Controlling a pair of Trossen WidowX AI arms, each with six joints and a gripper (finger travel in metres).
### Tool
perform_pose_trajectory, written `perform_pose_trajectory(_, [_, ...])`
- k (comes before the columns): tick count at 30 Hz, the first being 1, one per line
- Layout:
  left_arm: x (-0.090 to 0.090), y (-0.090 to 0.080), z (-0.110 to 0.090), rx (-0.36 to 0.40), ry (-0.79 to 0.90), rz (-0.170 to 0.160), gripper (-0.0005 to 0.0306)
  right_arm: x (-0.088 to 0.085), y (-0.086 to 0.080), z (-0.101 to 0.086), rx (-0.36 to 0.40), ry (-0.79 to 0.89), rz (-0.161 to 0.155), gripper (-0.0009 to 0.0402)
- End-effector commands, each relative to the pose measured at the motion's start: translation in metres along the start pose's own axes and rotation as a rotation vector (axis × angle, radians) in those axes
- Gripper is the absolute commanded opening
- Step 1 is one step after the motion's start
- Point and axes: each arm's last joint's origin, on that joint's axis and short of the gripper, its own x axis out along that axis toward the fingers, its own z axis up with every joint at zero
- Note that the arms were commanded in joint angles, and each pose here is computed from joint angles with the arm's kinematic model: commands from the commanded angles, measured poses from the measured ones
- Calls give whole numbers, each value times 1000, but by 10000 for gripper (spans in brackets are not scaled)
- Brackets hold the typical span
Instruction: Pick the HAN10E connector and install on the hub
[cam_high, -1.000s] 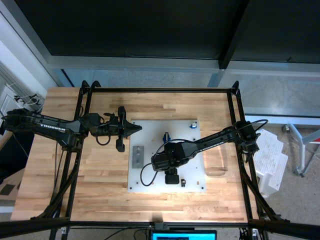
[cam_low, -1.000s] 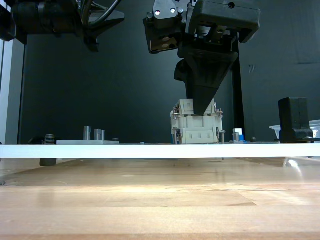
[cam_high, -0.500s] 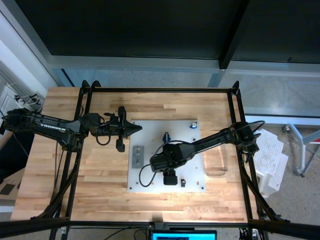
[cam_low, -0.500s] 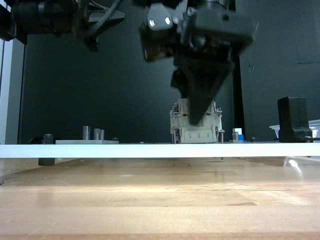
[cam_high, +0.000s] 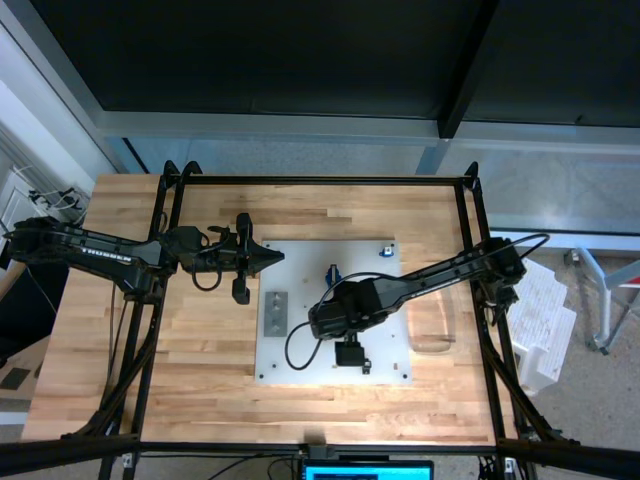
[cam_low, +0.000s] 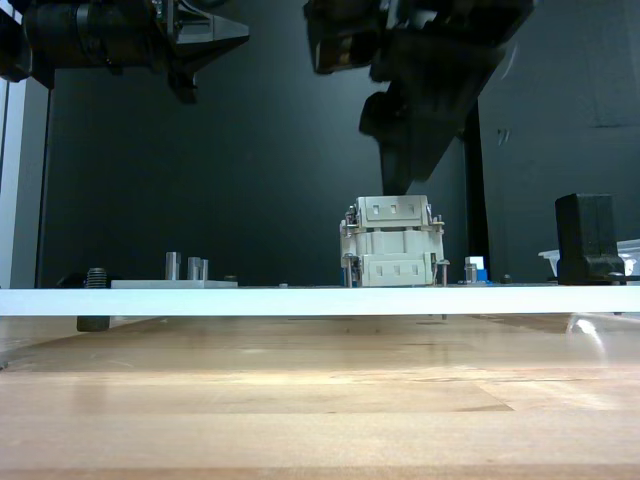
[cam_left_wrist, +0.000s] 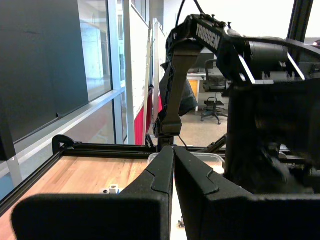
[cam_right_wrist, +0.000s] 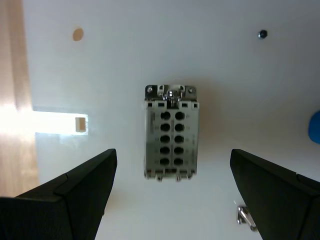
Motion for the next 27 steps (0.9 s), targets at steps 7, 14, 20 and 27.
perform_pose_trajectory(7, [0, 0, 0, 0, -1, 0, 0, -33, -10, -31, -22, -126, 30, 290])
perform_pose_trajectory(14, [0, 0, 0, 0, -1, 0, 0, -41, -15, -49, -15, -219, 53, 259])
perform_pose_trajectory(20, [0, 0, 0, 0, -1, 0, 0, -43, -16, -51, -15, -223, 54, 238])
perform_pose_trajectory(27, [0, 0, 0, 0, -1, 0, 0, -52, -24, -54, -5, -285, 50, 212])
